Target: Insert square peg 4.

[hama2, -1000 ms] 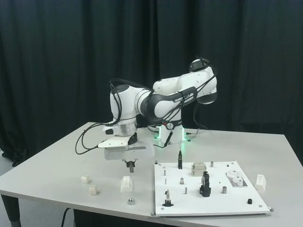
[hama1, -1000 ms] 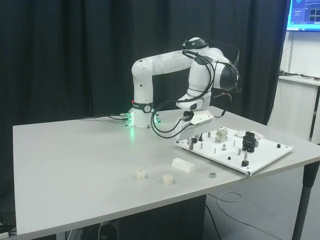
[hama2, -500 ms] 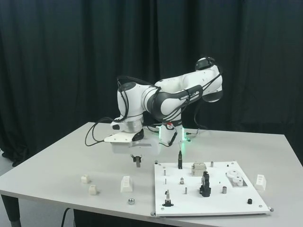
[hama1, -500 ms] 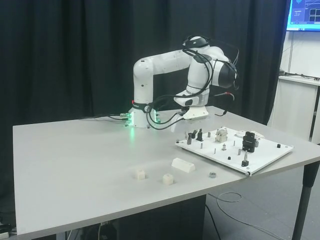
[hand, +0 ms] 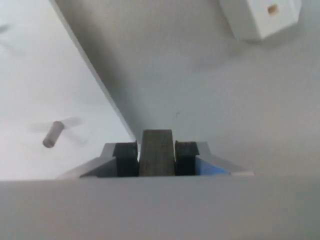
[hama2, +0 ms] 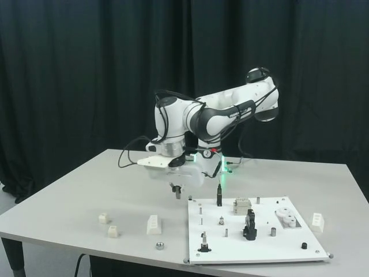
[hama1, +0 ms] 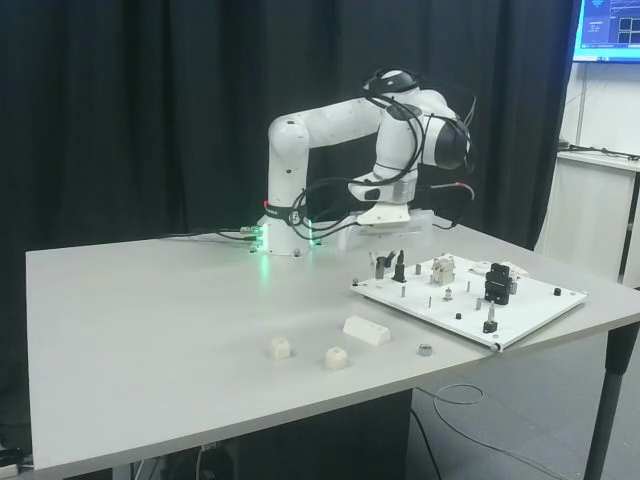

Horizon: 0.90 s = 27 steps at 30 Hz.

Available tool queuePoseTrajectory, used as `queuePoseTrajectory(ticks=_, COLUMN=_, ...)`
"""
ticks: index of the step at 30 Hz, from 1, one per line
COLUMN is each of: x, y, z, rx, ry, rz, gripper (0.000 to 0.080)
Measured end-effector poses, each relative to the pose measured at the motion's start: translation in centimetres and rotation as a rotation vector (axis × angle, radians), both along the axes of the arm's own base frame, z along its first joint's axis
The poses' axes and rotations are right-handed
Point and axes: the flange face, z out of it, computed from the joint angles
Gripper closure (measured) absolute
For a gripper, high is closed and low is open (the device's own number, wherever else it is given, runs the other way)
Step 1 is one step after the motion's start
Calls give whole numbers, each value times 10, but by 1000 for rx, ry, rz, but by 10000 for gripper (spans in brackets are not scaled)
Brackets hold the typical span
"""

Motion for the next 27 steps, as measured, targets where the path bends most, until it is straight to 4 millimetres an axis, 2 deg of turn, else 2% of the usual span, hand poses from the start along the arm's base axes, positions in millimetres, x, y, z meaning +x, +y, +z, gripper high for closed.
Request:
queuePoseTrajectory(ticks=8, x=-12, y=11, z=2, rx=-44, ry=-25, rz=-140, gripper=647)
queuePoseTrajectory(ticks=27, x=-49, y=24, z=5, rx=-73, ry=-75, rz=-610, gripper=647)
